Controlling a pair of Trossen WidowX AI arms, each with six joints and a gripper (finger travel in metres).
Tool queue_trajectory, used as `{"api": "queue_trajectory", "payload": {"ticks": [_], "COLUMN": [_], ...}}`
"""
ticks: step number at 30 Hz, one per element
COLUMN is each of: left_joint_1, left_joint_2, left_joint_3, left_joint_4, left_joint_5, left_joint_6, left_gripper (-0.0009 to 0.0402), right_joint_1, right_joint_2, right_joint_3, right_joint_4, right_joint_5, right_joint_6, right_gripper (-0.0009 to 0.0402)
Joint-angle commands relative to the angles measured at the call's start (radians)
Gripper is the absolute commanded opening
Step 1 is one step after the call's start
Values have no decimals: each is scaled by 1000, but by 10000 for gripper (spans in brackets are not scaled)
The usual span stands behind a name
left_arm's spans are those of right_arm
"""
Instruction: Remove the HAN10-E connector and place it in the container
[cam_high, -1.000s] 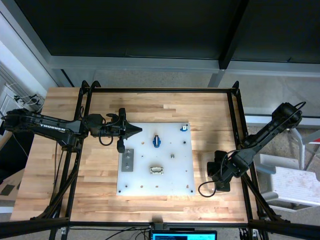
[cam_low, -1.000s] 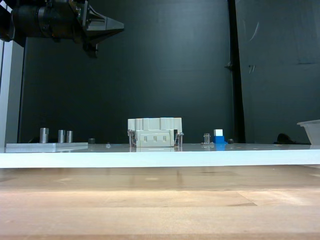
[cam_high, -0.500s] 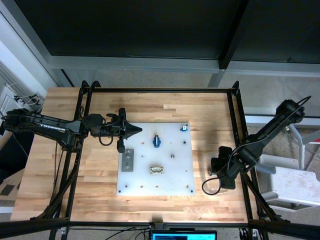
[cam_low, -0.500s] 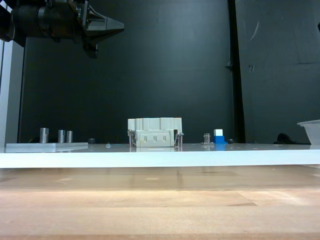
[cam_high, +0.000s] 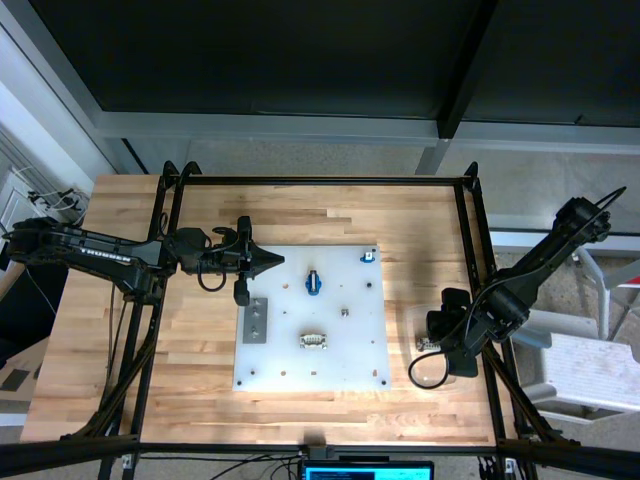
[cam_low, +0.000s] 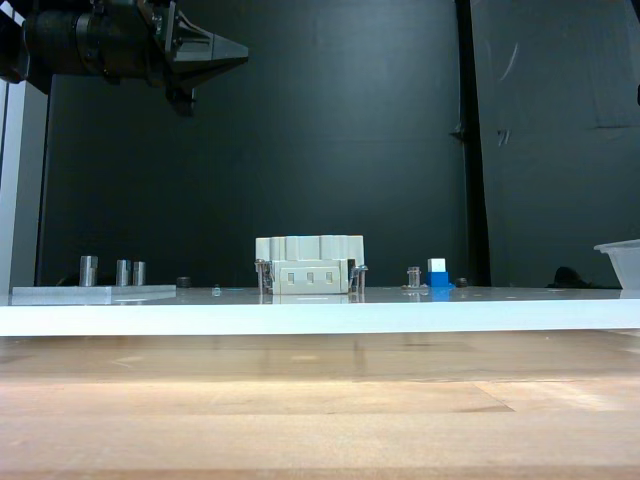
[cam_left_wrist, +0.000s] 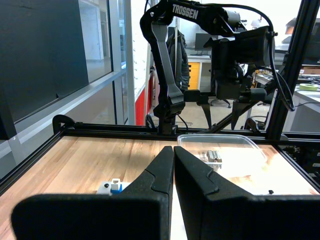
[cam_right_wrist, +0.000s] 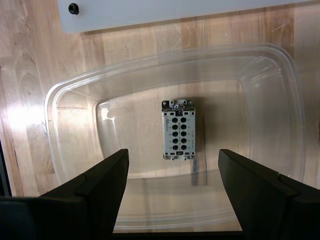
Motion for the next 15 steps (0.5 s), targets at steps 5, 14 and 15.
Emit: {"api": "queue_trajectory", "payload": {"ticks": [5, 14, 15], "left_joint_1": [0, 0, 0], "left_joint_2": [0, 0, 0], "left_joint_3": [0, 0, 0], "left_joint_4": [0, 0, 0], "left_joint_5": [0, 0, 0], "left_joint_6": [0, 0, 0], "left_gripper": [0, 0, 0], "right_joint_1": [2, 2, 2], "right_joint_2": [0, 3, 3], "right_joint_3": [-4, -5, -5], "right_joint_4": [-5, -3, -3], "right_joint_5": [0, 0, 0], "right_joint_6": [0, 1, 1], "right_gripper": [212, 179, 177]}}
